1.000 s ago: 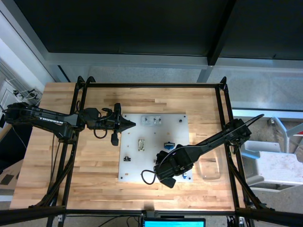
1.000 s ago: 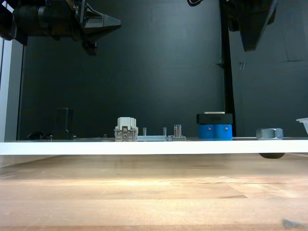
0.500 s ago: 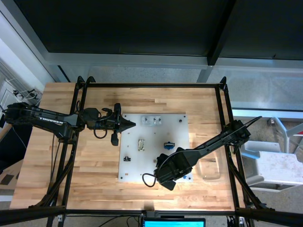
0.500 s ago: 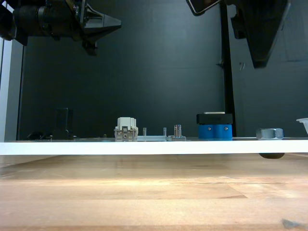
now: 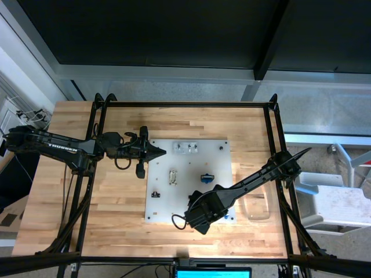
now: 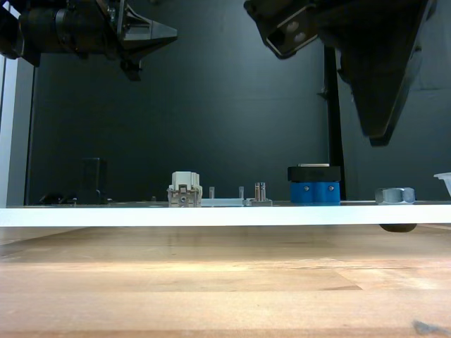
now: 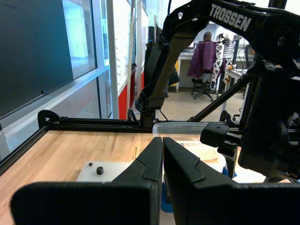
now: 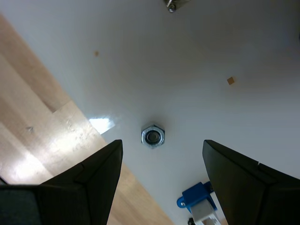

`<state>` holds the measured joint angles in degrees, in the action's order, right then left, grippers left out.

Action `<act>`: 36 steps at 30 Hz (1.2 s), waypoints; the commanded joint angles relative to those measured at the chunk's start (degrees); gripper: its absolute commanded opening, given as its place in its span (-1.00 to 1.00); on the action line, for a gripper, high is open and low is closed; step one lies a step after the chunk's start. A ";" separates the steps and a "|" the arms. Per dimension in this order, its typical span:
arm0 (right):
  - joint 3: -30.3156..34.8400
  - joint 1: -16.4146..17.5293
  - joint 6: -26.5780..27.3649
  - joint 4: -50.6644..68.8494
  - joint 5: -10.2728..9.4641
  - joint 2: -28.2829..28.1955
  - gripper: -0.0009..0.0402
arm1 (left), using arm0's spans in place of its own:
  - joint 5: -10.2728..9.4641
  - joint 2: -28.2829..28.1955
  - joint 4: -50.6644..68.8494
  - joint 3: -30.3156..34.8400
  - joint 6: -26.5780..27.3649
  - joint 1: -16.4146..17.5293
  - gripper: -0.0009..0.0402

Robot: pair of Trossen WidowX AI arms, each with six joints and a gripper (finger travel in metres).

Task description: Unfasten the M12 fastener and place in the container

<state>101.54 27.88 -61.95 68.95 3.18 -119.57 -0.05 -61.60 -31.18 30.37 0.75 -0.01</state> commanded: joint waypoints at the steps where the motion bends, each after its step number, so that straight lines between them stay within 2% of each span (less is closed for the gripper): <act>1: -1.03 0.00 -1.09 -0.83 -0.02 0.04 0.19 | 0.00 0.00 0.00 0.00 0.00 0.00 -0.96; 18: -4.81 0.37 -0.59 -4.70 -0.39 -0.17 0.13 | 0.00 0.00 0.00 0.00 0.00 0.02 -0.96; 21: -4.87 0.42 -0.42 -5.05 -1.49 -0.87 0.13 | 0.00 0.00 0.00 0.00 0.00 0.02 -0.96; 36: -6.16 0.50 -0.35 -7.13 -1.51 -1.64 0.13 | 0.00 0.00 0.00 0.00 0.00 0.00 -0.96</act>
